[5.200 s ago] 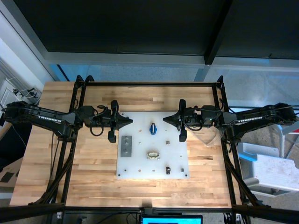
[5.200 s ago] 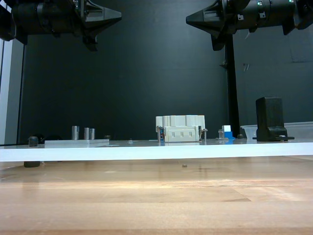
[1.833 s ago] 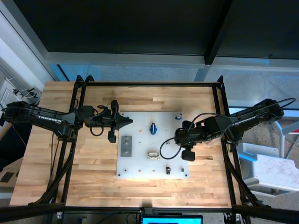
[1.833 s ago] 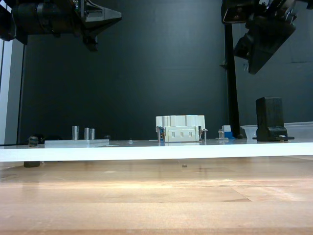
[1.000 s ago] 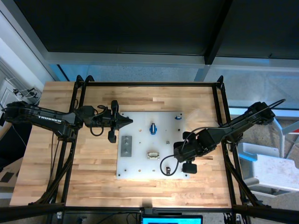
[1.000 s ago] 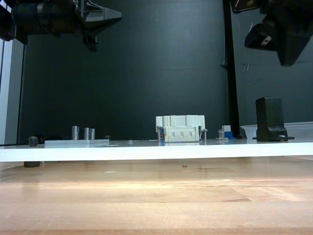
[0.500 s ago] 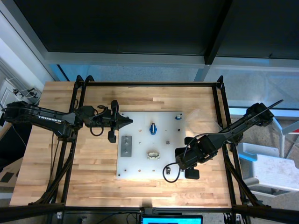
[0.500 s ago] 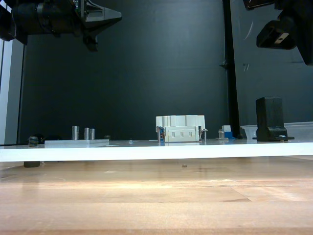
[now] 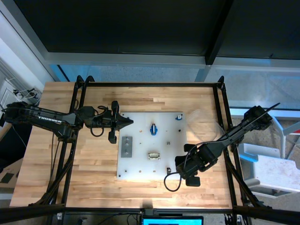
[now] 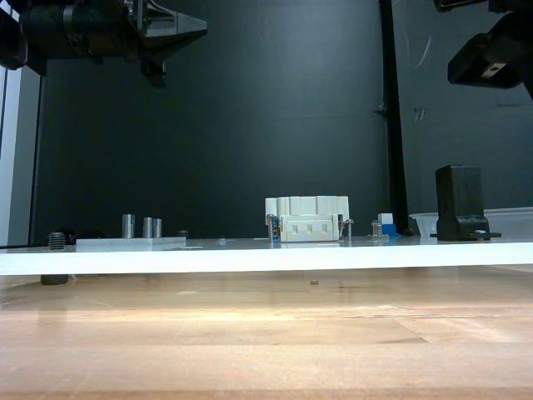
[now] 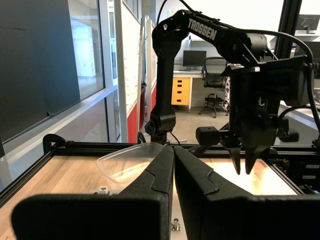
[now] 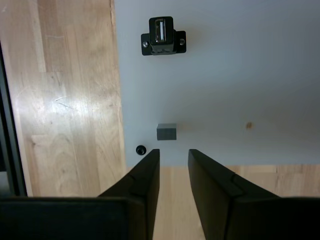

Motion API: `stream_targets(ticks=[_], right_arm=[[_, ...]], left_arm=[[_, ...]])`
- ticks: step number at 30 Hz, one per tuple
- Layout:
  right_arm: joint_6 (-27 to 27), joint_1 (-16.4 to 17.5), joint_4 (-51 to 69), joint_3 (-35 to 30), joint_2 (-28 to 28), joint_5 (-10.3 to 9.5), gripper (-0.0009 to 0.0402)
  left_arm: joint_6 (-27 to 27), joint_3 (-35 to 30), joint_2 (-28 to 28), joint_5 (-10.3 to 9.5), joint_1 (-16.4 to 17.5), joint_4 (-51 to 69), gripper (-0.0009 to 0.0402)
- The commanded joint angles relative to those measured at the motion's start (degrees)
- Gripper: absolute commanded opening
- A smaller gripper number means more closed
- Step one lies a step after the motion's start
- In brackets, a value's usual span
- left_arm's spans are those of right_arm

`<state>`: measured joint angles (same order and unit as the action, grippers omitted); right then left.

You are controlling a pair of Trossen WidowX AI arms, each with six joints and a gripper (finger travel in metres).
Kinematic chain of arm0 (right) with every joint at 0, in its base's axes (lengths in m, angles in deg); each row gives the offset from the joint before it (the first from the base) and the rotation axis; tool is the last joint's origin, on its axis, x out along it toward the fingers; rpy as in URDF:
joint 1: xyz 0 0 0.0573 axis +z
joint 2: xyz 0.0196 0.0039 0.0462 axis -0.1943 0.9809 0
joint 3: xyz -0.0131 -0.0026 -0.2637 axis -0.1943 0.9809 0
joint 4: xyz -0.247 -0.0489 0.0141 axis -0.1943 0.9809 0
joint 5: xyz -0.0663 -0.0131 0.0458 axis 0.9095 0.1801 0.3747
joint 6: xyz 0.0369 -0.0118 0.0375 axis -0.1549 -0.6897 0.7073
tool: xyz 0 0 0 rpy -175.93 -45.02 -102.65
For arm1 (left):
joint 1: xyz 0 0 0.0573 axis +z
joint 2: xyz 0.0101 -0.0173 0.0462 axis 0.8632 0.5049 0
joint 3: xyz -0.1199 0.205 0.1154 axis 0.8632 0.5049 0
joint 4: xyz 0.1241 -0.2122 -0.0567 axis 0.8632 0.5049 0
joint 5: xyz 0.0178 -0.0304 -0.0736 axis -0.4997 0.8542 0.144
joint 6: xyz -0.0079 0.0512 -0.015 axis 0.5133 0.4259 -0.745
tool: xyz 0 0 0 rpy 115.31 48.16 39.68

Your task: Pick the 16mm bar from the taskboard and place it in the container

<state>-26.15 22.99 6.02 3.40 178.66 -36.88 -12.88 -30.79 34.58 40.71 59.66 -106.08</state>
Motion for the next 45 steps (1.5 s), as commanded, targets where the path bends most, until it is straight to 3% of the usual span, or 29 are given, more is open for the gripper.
stream_targets(ticks=[1,8,13,18,26,36,45], right_arm=[[0.2,0.3,-0.2,-0.3,0.7,0.11,0.0108],[0.3,0.7,-0.4,-0.4,1.6,0.11,0.0169],[0.3,1.1,-0.4,-0.4,2.2,1.68,0.021],[0.2,1.2,-0.5,-0.4,2.7,1.75,0.0236],[0.3,1.2,-0.6,-0.2,2.7,1.79,0.0239],[-0.1,1.3,-0.8,1.3,3.9,4.59,0.0239],[-0.3,1.6,-1.4,1.4,5.9,4.66,0.0239]], left_arm=[[0.0,0.0,0.0,0.0,0.0,0.0,0.0],[0.0,0.0,0.0,0.0,0.0,0.0,0.0],[0.0,0.0,0.0,0.0,0.0,0.0,0.0],[0.0,0.0,0.0,0.0,0.0,0.0,0.0],[0.0,0.0,0.0,0.0,0.0,0.0,0.0],[0.0,0.0,0.0,0.0,0.0,0.0,0.0],[0.0,0.0,0.0,0.0,0.0,0.0,0.0]])
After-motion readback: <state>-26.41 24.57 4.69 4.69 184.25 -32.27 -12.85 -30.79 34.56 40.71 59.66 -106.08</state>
